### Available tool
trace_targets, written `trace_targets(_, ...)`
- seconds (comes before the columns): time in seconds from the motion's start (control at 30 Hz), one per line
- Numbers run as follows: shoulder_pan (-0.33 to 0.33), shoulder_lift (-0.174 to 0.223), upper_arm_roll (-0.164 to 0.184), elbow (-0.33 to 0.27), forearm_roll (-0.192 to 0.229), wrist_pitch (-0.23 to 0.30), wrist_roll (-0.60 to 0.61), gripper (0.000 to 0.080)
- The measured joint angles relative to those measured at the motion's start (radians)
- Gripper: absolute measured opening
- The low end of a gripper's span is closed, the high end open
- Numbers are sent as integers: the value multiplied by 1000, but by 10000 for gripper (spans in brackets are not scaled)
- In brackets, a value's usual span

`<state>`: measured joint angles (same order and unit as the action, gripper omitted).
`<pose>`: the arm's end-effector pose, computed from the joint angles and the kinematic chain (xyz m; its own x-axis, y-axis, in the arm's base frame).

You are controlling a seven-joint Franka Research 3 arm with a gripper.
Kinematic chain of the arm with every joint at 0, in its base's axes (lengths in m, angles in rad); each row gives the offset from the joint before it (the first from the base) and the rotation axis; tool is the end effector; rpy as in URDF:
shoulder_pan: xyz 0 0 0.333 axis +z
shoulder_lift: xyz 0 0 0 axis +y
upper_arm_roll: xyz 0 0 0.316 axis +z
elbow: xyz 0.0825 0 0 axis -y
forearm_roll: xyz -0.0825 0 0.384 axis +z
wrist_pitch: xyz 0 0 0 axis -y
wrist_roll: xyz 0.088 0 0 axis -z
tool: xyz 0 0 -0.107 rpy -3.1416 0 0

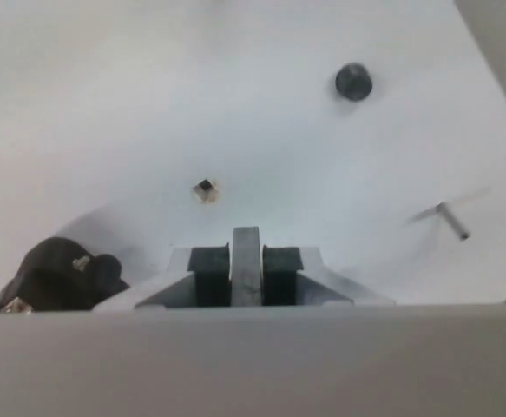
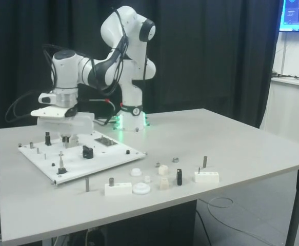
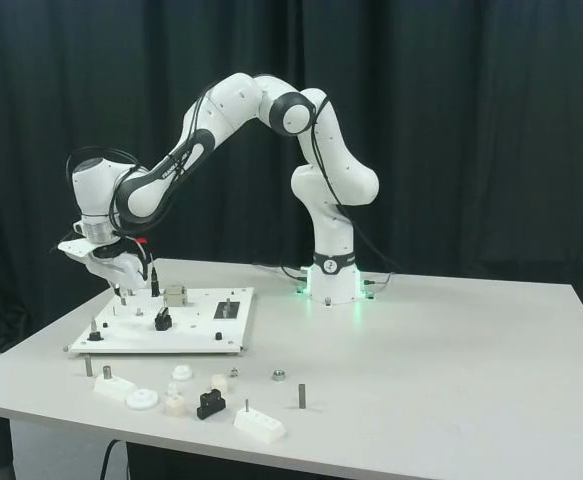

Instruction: Insert square peg 2.

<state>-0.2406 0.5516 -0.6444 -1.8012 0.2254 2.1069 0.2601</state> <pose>0.4330 -0.4635 0.2813 0.3344 -0.9393 -0.0761 -0.9243 -0.3427 0.1681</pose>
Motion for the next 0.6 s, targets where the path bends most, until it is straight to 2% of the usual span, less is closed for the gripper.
trace_targets(0.6,0,-1,-31,-78,92,54,216,75)
